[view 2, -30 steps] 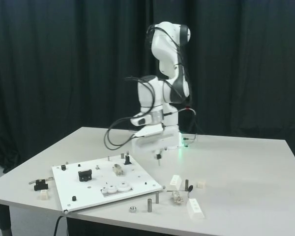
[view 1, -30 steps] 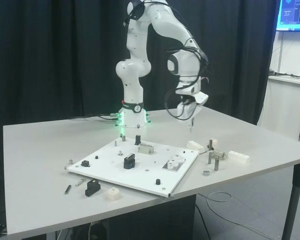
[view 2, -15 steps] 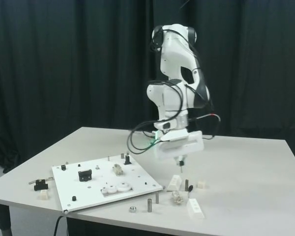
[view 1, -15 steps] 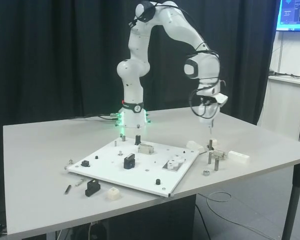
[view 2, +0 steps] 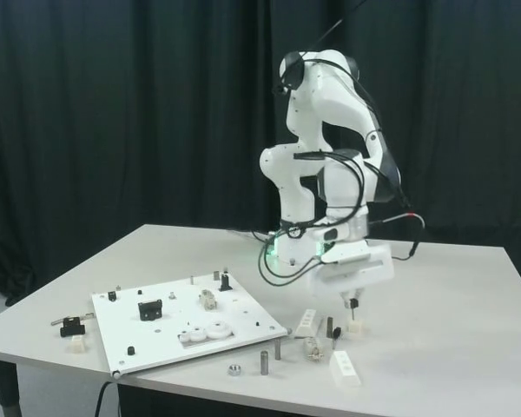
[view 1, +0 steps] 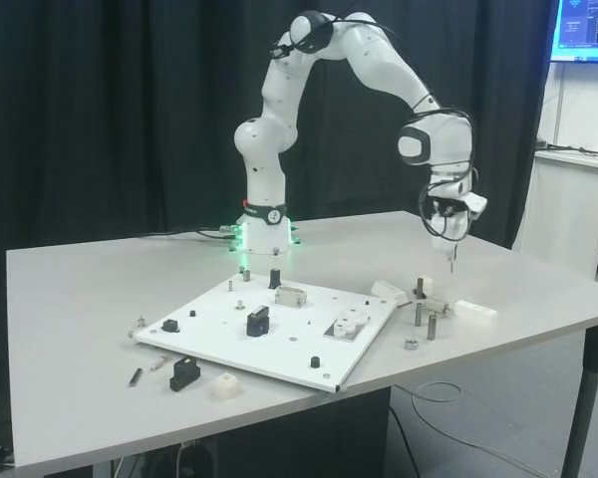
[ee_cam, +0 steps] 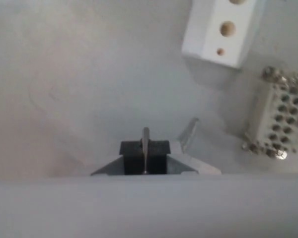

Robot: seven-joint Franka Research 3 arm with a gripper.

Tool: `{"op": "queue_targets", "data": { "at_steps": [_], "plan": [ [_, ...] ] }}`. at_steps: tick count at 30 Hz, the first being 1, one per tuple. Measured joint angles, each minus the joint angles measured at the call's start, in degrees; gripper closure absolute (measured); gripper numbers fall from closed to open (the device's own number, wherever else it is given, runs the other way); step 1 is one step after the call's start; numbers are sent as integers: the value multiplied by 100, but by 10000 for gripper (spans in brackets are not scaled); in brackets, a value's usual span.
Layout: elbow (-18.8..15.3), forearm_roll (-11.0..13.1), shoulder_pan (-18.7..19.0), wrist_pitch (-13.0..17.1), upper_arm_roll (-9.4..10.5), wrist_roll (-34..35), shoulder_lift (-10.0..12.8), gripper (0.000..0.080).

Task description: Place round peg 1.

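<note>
My gripper [view 1: 448, 237] hangs over the table to the right of the white board [view 1: 229, 344], above the loose parts lying there. It is shut on a thin grey round peg [ee_cam: 145, 140] that points straight down between the black pads [ee_cam: 131, 156]. The peg's tip [view 1: 451, 262] is clear of the table. In the second room view the gripper [view 2: 352, 298] sits just above a small white block [view 2: 356, 327]. The wrist view shows a white block with holes [ee_cam: 223, 29] and a grey pin connector [ee_cam: 278, 119] lying beyond the peg.
Beside the board stand two upright grey pegs [view 1: 419, 314], a nut [view 1: 411, 343], a long white block [view 1: 475, 311] and another white block [view 1: 387, 290]. The board carries black and grey fixtures [view 1: 257, 321]. Loose black and white pieces [view 1: 184, 373] lie at its front left.
The arm has swung from over the board's far edge out to the right and lower, carrying the peg over the loose parts beside the board.
</note>
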Motion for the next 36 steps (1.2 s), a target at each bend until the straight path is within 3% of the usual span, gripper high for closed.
{"op": "queue_targets", "data": {
  "at_steps": [14,26,27,31,32,36],
  "plan": [
    [470,0,30,-61,155,190,714,786],
    [641,0,30,-287,220,406,861,786],
    [652,0,30,-304,223,407,861,685],
    [708,-1,31,-401,234,414,861,685],
    [724,-1,31,-420,237,419,861,342],
    [794,-2,33,-524,245,462,861,342]
  ]
}}
